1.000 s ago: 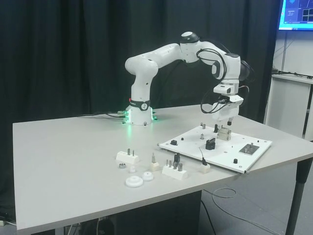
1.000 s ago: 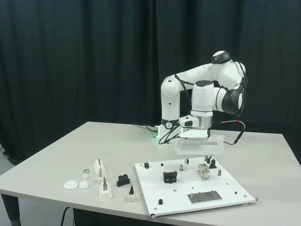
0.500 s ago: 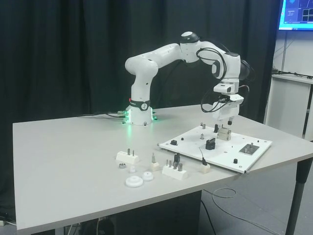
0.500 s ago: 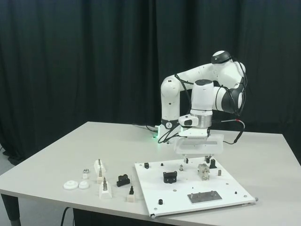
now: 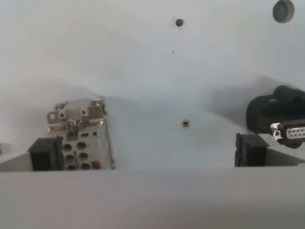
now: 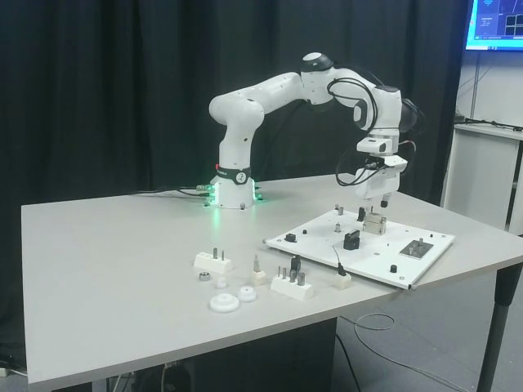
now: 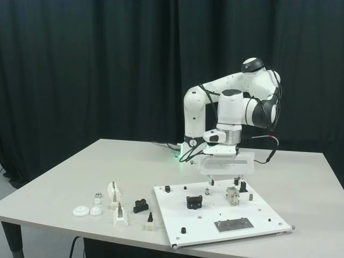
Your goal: Pick Ethernet.
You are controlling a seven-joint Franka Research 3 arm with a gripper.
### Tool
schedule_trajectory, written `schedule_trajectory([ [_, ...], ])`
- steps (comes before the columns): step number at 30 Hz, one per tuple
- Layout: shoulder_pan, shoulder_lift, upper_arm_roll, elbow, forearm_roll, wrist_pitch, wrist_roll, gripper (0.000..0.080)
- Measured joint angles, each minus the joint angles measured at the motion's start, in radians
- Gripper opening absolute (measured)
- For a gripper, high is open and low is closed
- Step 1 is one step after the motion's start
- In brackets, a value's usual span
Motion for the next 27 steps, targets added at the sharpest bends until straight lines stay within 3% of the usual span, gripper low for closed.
schedule_trajectory([
  [18,-0.017,0.000,-0.006,0.005,-0.002,0.035,-0.026,0.0800],
  [27,-0.061,0.001,-0.021,0.025,-0.026,0.069,-0.047,0.0800],
])
